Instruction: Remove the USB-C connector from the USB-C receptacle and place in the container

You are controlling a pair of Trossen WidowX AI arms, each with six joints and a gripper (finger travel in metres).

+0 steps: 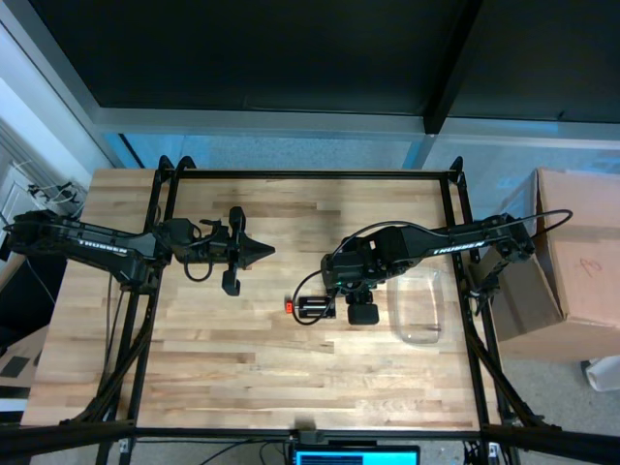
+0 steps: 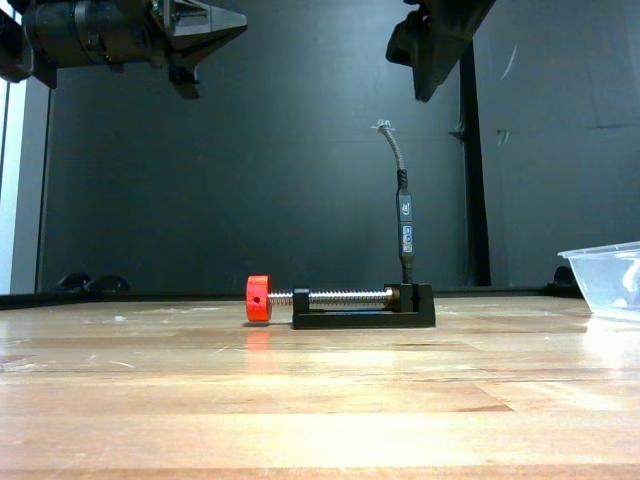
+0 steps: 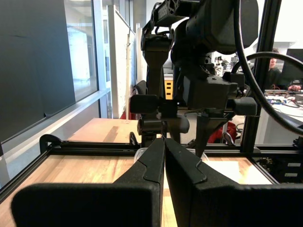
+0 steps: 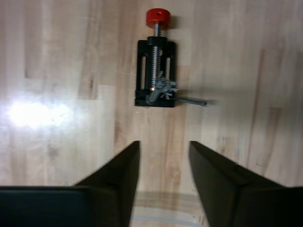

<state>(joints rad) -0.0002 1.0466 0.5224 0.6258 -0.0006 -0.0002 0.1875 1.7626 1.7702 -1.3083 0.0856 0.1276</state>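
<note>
Fingers: left gripper [image 3: 164, 140] touching, right gripper [image 4: 164, 147] apart, empty.

Upright in the small black red-knobbed screw vise [image 2: 363, 308] stands the black USB-C connector [image 2: 406, 225]. The clear plastic container [image 1: 418, 308] lies right of the vise. The right gripper [image 4: 164, 149] hangs above the vise, and the left gripper [image 1: 263, 250] is high, well left of it.

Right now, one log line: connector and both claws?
USB-C connector: upright in clamp, unheld | left claw: shut, high, left of clamp | right claw: open, high above clamp | container: right of clamp
</note>
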